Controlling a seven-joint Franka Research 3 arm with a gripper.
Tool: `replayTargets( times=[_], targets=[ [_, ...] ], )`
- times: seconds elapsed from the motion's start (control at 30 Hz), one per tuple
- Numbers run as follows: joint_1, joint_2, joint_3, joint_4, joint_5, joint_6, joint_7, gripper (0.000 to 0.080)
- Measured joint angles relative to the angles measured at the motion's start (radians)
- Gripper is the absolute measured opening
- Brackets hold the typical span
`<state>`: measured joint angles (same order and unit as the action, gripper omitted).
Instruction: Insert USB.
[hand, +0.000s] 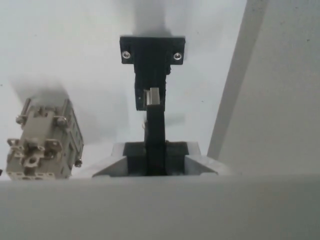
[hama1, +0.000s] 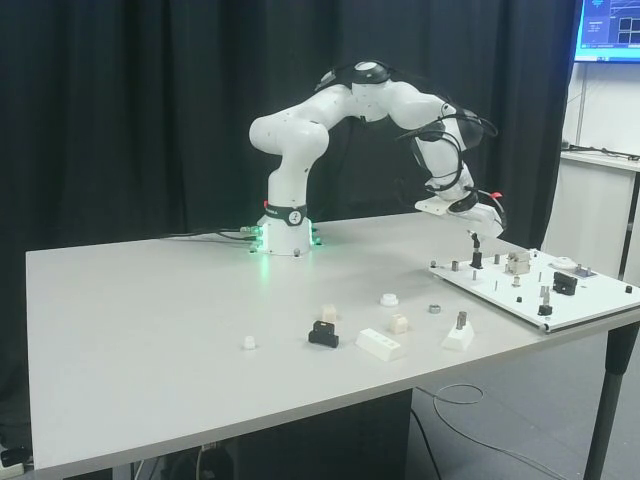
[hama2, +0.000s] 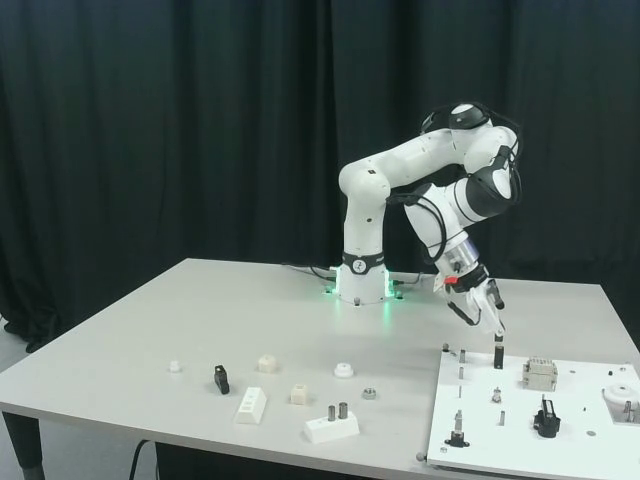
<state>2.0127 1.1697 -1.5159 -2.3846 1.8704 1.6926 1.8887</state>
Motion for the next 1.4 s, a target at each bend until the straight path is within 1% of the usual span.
replayTargets(
  times=[0.43,0.67,1.13,1.4],
  targets=[
    [0.010,0.000,0.002,0.004,0.001,-0.007,0.000,0.0072],
    [0.010,0.000,0.004,0.008,0.001,0.008,0.000,0.0072],
    [0.010,0.000,0.003,0.008,0.000,0.015,0.007,0.0072],
    [0.008,0.000,0.003,0.007,0.000,0.028,0.007,0.0072]
  ],
)
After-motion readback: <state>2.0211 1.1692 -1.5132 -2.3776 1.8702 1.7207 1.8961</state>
